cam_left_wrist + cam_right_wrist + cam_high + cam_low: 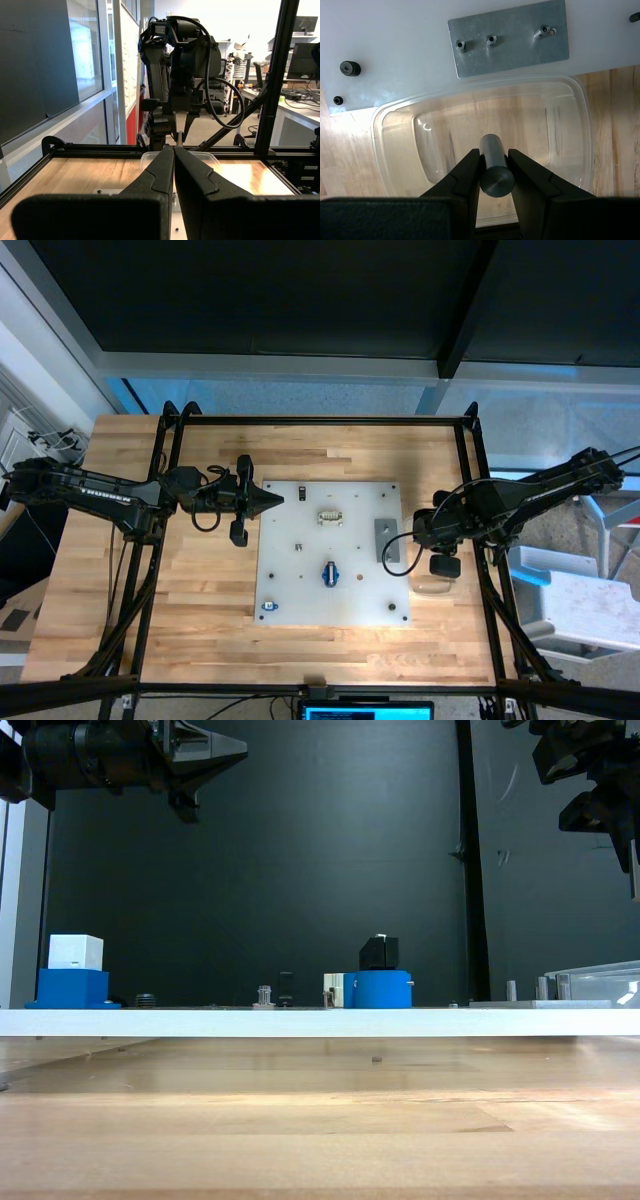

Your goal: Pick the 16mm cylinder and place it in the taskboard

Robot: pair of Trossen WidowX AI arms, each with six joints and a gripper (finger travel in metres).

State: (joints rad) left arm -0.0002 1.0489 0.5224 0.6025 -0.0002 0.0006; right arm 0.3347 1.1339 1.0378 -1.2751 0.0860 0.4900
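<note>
The only writing that can be read is the white word TROSSEN along the left arm (100, 496). No label shows on the board (300, 585), the tray or the cylinder.

There are two arms, one board, one clear tray (570, 125) and one cylinder (496, 176). The board lies mid-desk (200, 620). The tray sits on the desk just off the board's right edge, towards its near right corner.

The right gripper (494, 152) hangs over the tray, high above the desk in the low view. Its two fingers are closed on the cylinder, one on each side, with the flat round end sticking out past the tips. The cylinder is off the board and in the air above the tray's floor.

The left gripper (275, 499) hovers at the board's left edge, near its far left corner. Its two fingers are pressed together with nothing between them.

On the board are one grey plate (520, 42) by the right edge with three small studs, one blue fitting (329, 573), one beige connector (330, 517), and two small dark round pieces (350, 68) near the tray.
</note>
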